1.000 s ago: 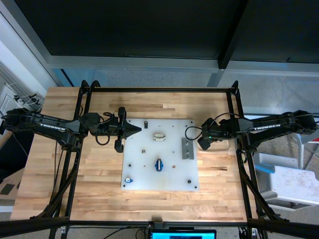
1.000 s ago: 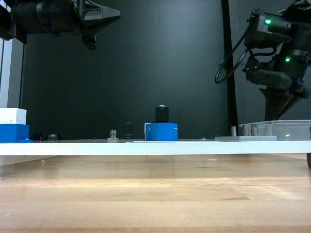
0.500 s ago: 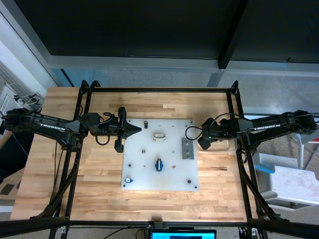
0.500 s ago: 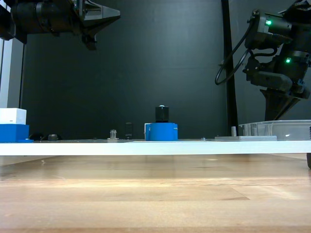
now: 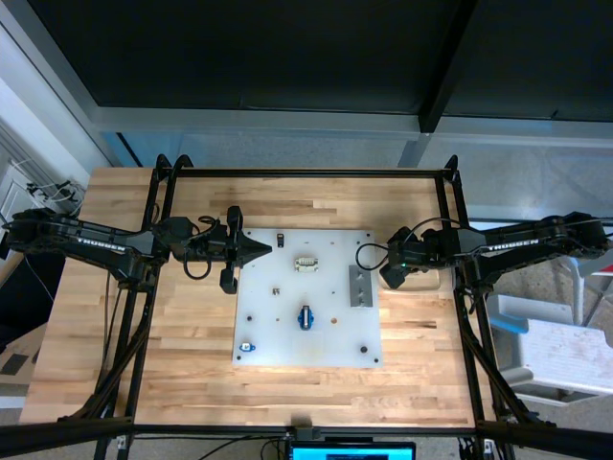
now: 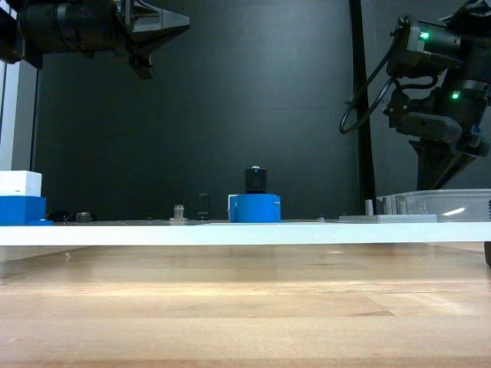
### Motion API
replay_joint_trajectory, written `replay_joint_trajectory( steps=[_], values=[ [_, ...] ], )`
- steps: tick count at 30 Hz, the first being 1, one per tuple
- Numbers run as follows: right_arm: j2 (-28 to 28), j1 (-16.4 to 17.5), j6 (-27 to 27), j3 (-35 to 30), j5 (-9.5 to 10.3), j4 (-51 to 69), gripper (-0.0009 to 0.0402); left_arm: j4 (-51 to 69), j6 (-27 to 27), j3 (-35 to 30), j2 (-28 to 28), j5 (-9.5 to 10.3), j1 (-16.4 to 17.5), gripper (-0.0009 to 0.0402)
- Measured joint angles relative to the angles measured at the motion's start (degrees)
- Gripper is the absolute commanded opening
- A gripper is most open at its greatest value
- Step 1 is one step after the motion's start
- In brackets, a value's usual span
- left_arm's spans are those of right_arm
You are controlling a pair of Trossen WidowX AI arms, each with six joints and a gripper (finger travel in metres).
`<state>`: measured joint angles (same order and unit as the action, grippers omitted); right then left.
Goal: Pick the 16mm cylinder and place it in the container
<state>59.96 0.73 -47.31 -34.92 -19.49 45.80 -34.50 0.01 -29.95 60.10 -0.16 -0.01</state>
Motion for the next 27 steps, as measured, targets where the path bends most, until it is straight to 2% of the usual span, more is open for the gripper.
replay_joint_trajectory(
  steps=[27],
  values=[
    [0.0,0.0,-0.2,-0.1,0.15,-0.3,0.0154,0.0,0.0,0.0,0.0,0.0,0.0,0.0]
  ],
)
